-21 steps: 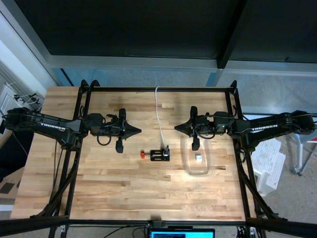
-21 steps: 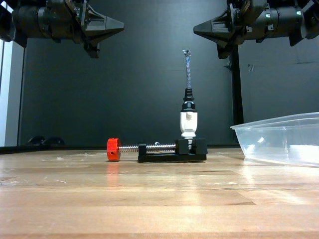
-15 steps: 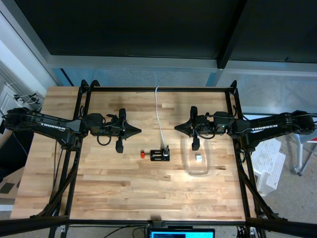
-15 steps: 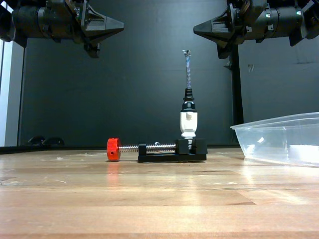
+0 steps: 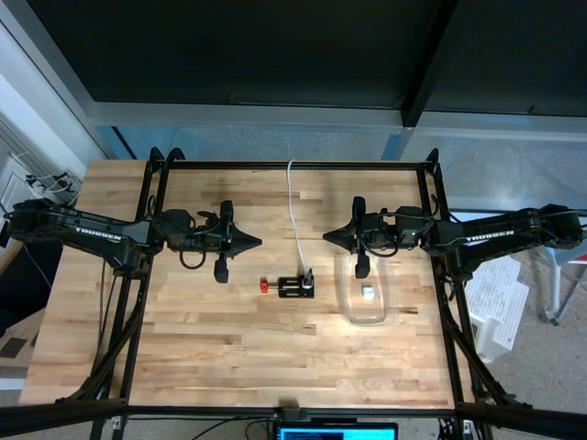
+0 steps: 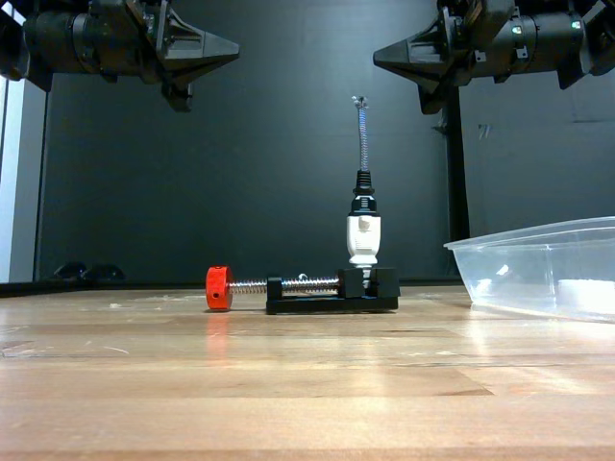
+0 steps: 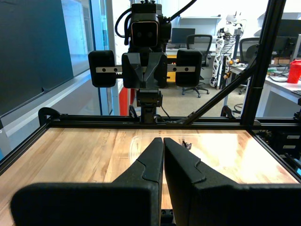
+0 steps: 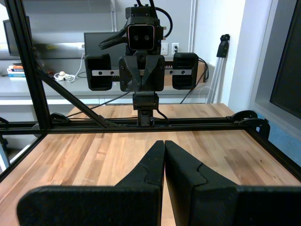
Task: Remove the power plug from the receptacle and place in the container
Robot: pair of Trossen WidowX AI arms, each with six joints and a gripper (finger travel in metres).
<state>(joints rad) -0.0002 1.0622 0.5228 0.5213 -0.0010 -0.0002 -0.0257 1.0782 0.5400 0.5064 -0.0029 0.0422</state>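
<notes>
Nothing has moved: the left gripper [image 5: 260, 243] at ten o'clock and the right gripper [image 5: 325, 236] at one o'clock of the receptacle [image 5: 307, 284] hover with fingers closed and empty, so the power plug [image 6: 362, 202] is still seated.

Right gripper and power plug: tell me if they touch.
Apart. The low view shows the right gripper held high, a clear gap down to the power plug; the left gripper hangs equally high, opposite.

Black plug [image 6: 363, 199] atop clamped receptacle [image 6: 363, 238] (apparently seated), clear container [image 6: 538, 267] nearby
</notes>
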